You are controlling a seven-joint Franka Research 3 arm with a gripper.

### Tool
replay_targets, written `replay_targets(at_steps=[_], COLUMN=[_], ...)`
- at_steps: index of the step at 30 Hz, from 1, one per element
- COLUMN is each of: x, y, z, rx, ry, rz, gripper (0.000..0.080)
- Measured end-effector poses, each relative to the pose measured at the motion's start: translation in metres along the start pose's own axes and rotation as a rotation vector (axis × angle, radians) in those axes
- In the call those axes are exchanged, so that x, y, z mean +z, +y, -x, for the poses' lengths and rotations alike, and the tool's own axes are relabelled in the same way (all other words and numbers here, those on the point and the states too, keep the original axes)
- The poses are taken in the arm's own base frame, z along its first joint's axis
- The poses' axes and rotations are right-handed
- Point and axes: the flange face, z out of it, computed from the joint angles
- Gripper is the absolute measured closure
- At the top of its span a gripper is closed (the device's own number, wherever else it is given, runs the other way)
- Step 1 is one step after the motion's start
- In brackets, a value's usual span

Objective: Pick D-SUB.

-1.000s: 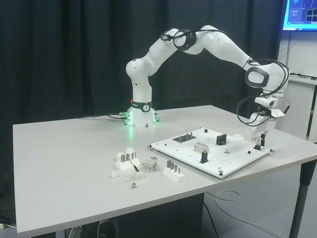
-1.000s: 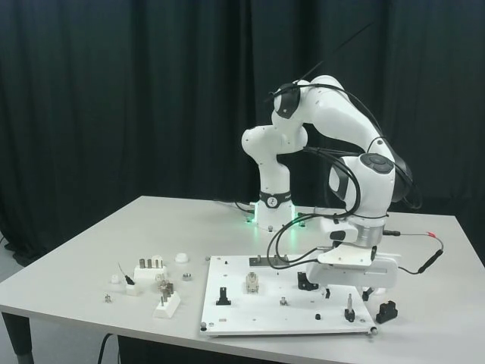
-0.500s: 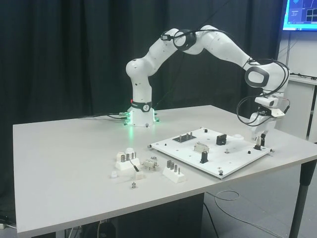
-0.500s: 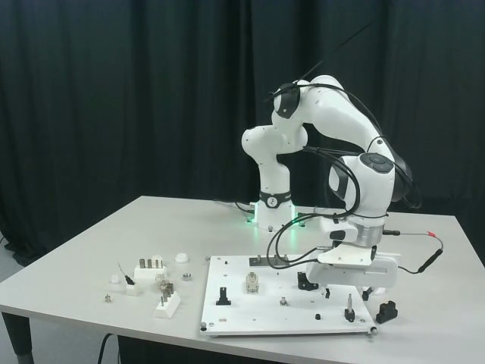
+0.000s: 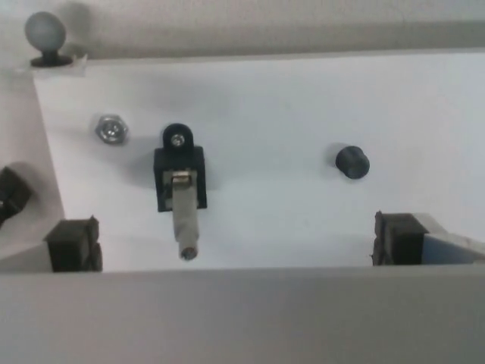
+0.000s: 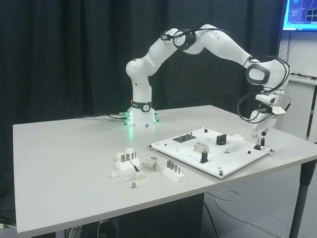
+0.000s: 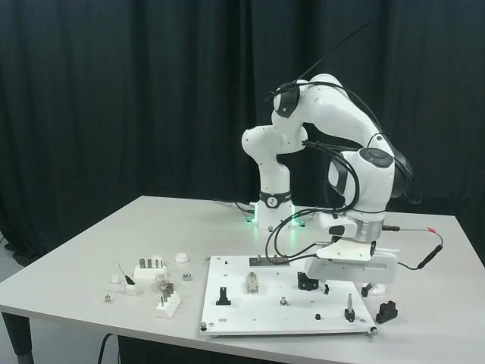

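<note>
The D-SUB (image 6: 200, 147) is a small grey metal connector standing near the middle of the white board (image 6: 233, 159); it also shows as the D-SUB (image 7: 251, 283) in the second room view, and it is out of the wrist view. My gripper (image 6: 261, 133) hangs over the board's far right end, well away from the connector. In the wrist view the gripper (image 5: 235, 241) is open, its black fingertips (image 5: 72, 244) wide apart with nothing held. Below it stands a black holder with a grey peg (image 5: 182, 193).
On the board near the gripper are a nut (image 5: 111, 129), a black button (image 5: 352, 161) and a grey knob (image 5: 45, 32) at the corner. Other black fixtures (image 6: 203, 158) stand on the board. White blocks with grey pins (image 6: 174, 171) lie on the table to its left.
The gripper has risen a little from the black holder with the grey peg. Nothing was picked up, and the parts on the board have not moved.
</note>
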Motion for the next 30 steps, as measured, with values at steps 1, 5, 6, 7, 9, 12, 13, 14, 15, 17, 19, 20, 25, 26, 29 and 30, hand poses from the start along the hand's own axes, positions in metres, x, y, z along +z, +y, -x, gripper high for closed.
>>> replay_targets(at_steps=[1,5,6,7,9,12,13,14,15,17,19,20,25,26,29,30], x=[-0.001,-0.008,-0.01,-0.012,-0.014,-0.019,-0.02,-0.021,-0.022,-0.024,-0.025,-0.026,-0.027,-0.027,-0.028,-0.028], y=[0.0,-0.002,-0.002,-0.002,-0.003,-0.005,-0.005,-0.006,-0.006,-0.008,-0.009,-0.01,-0.017,-0.018,-0.023,-0.024], z=[0.0,0.001,0.001,0.002,0.002,0.004,0.004,0.005,0.006,0.008,0.011,0.012,0.023,0.026,0.035,0.038], rx=[0.0,-0.001,-0.001,-0.001,0.001,0.006,0.011,0.017,0.024,0.04,0.056,0.062,0.095,0.105,0.157,0.175], ry=[-0.001,-0.005,-0.008,-0.01,-0.013,-0.018,-0.02,-0.022,-0.025,-0.034,-0.041,-0.044,-0.061,-0.063,-0.073,-0.076], rz=[0.0,-0.002,-0.002,-0.002,-0.006,-0.007,-0.008,-0.009,-0.01,-0.012,-0.015,-0.016,-0.017,-0.017,-0.012,-0.009], gripper=[0.0003,0.0003,0.0003,0.0003,0.0003,0.0003,0.0003,0.0003,0.0003,0.0003,0.0003,0.0003,0.0003,0.0003,0.0003,0.0003])
